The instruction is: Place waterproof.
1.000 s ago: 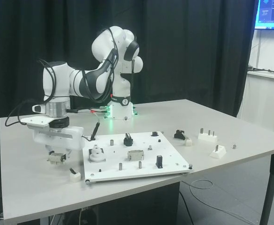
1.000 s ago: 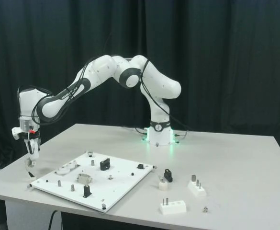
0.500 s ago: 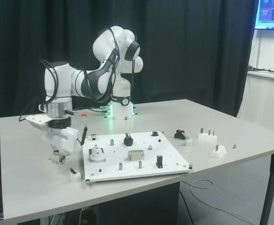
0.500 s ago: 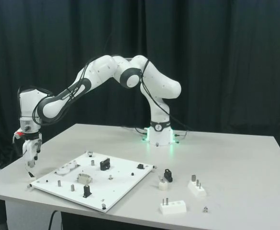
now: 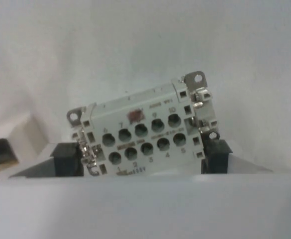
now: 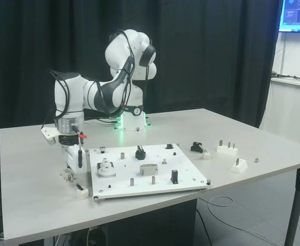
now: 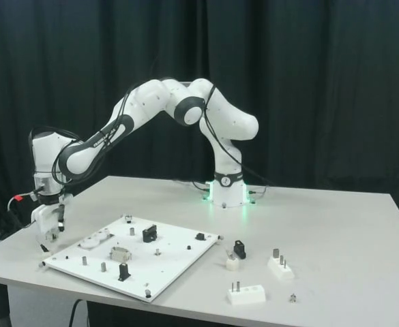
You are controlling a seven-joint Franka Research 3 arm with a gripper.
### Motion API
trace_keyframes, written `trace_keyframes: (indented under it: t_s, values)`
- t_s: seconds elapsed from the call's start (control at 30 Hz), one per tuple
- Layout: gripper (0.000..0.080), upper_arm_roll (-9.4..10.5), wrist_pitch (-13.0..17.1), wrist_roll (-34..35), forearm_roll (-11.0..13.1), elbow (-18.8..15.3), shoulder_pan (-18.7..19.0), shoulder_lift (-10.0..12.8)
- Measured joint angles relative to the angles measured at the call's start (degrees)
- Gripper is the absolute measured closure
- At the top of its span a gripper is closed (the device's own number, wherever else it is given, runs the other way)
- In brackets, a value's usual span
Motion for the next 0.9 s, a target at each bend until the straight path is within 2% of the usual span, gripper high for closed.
trace_keyframes:
  t_s: [0.37,0.9]
  values:
    - [0.0281,-2.96,0.7,0.4,-0.8,-3.4,3.2,-0.1]
    - [0.0281,-2.34,7.3,-1.8,-1.2,-9.2,4.3,-1.5]
